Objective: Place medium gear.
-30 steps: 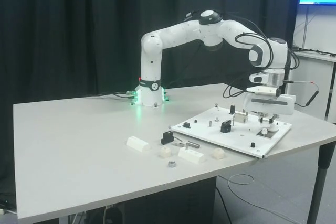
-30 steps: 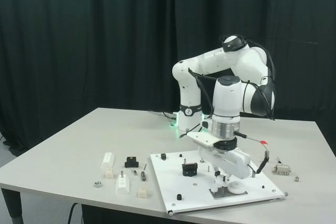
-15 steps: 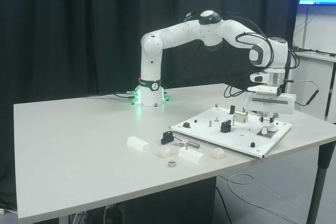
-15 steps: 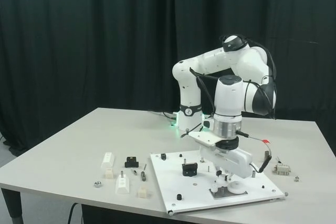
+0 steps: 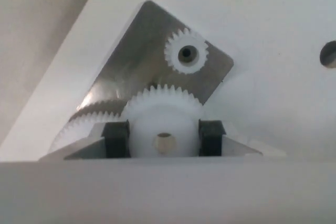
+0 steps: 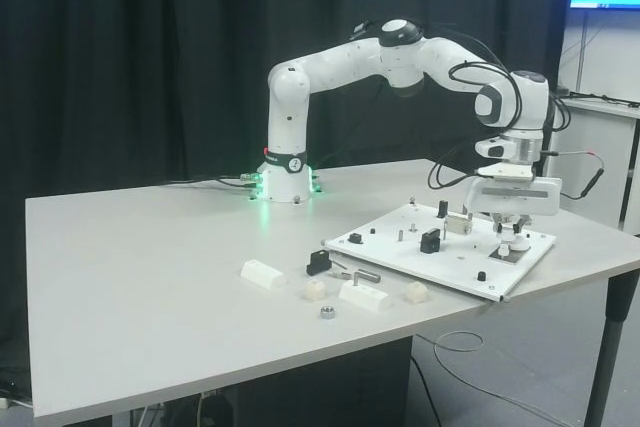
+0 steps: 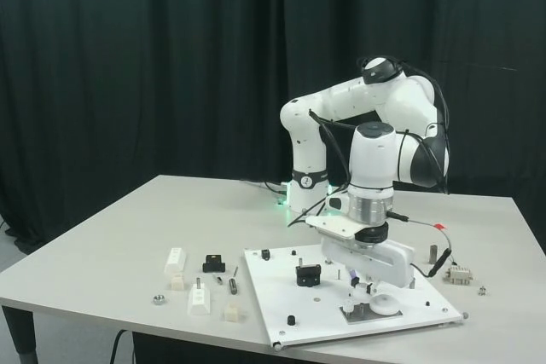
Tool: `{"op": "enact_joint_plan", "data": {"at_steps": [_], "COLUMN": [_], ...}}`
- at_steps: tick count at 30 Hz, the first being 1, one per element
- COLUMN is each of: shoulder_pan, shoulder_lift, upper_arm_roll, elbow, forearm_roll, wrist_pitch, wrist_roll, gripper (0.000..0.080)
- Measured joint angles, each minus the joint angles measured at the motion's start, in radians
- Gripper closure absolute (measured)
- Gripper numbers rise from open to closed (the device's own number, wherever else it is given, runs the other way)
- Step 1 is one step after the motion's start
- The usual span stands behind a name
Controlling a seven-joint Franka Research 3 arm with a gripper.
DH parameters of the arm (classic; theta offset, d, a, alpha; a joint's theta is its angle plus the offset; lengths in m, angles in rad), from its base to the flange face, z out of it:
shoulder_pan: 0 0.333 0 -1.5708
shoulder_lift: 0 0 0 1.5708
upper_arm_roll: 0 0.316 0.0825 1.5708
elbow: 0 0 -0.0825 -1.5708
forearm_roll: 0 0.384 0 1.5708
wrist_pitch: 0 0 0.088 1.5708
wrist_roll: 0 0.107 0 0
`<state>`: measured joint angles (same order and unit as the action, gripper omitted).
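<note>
1. Claw (image 5: 164,139) grips the medium gear (image 5: 163,113) between its two black pads (image 5: 115,139), fingers closed narrow on the gear's hub, just above the grey metal plate (image 5: 131,61).
2. Directly beneath the claw, the plate sits in the white board (image 7: 316,309); a small gear (image 5: 186,53) is already seated on its peg just ahead of the held gear, and part of a larger gear (image 5: 86,124) shows close beside it, under one finger.
3. Judged from this, the step in hand is seating the medium gear on its peg: keep the bore centred and level, descend slowly, and let the teeth mesh with both neighbours instead of riding on top.
4. Farther out, loose white blocks (image 6: 262,272) and a nut (image 6: 326,312) lie on the counter (image 6: 130,277), well apart.
</note>
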<state>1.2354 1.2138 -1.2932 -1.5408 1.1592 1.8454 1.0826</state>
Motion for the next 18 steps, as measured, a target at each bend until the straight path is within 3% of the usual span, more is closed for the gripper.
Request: {"op": "enact_joint_plan", "data": {"at_steps": [18], "shoulder_pan": [0.024], "shoulder_lift": [-0.008], "upper_arm_roll": [0.000], "elbow": [0.030], "forearm_roll": [0.001], "wrist_pitch": [-0.009], "wrist_roll": [-0.117], "gripper": [0.0524]}}
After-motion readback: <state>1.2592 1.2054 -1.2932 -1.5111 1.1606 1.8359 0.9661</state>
